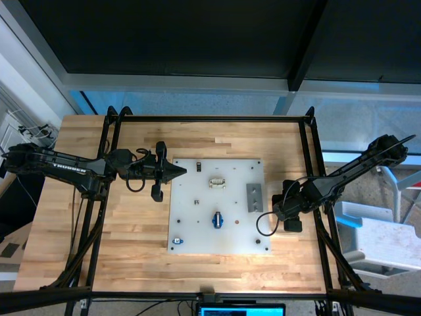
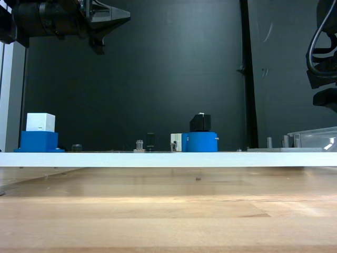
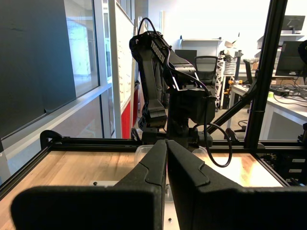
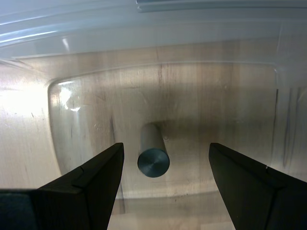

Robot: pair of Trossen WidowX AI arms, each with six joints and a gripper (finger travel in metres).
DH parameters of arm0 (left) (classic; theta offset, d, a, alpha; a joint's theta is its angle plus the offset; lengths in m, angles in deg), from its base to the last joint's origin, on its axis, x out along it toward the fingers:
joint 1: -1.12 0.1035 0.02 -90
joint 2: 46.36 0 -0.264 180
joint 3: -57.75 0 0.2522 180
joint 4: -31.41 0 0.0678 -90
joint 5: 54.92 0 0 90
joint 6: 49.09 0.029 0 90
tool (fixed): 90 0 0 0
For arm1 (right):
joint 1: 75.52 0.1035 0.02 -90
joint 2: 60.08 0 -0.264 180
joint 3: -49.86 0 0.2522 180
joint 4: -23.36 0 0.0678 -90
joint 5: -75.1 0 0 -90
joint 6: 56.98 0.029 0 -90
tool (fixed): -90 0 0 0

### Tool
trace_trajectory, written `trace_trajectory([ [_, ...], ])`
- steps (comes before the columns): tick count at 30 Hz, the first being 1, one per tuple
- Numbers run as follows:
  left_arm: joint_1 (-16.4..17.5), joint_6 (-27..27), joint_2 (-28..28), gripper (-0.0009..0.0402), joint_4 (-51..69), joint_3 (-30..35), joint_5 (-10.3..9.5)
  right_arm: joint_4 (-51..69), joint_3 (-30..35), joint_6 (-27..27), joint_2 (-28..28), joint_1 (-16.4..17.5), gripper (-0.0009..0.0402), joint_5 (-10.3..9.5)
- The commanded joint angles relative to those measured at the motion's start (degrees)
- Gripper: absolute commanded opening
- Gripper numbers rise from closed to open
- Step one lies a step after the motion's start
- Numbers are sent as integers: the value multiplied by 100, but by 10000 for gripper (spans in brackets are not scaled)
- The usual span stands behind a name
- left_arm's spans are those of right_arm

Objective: Pick the 16mm cylinder and place it in the taskboard

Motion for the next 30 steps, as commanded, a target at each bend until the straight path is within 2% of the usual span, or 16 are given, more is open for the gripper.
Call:
trace_trajectory([
  [1,2,2,0,0,0,0,0,-11,-9,-4,0,0,247,0],
  [10,0,0,0,0,0,0,0,-81,-33,15,0,0,242,2],
  [30,2,2,0,0,0,0,0,-120,-39,11,-2,-2,117,-35],
])
